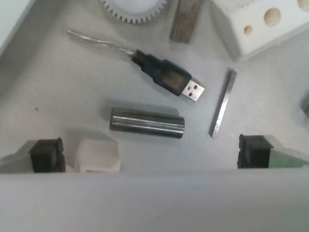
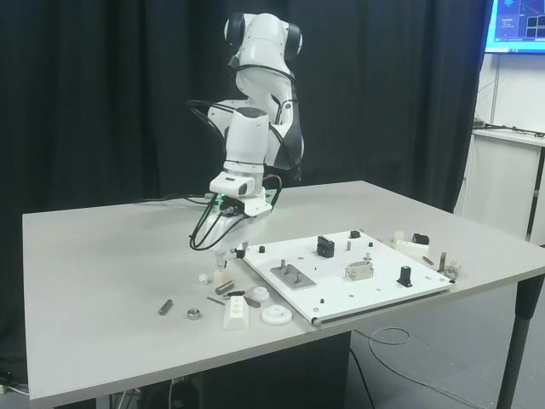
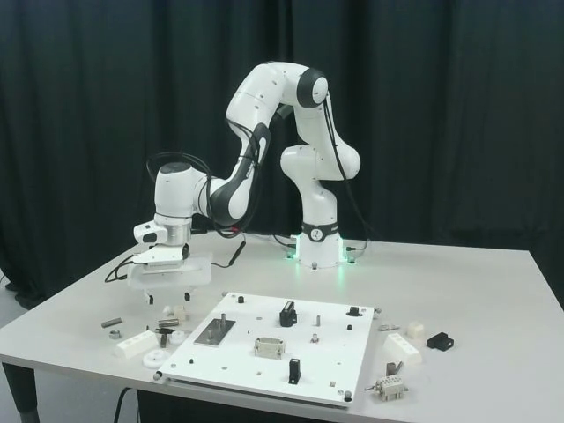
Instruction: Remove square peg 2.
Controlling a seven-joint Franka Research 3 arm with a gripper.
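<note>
Two black fingertips of the gripper (image 1: 149,152) stand wide apart with nothing between them, low over the grey table (image 1: 58,87) beside the white board (image 3: 339,348). Below them lie a thin square peg (image 1: 222,102), a steel cylinder (image 1: 147,122), a USB plug (image 1: 169,77) and a small white block (image 1: 97,155), all apart.

wrist view close, looking down; both room views far, sharing arm (image 2: 255,102) and table (image 2: 102,256).
</note>
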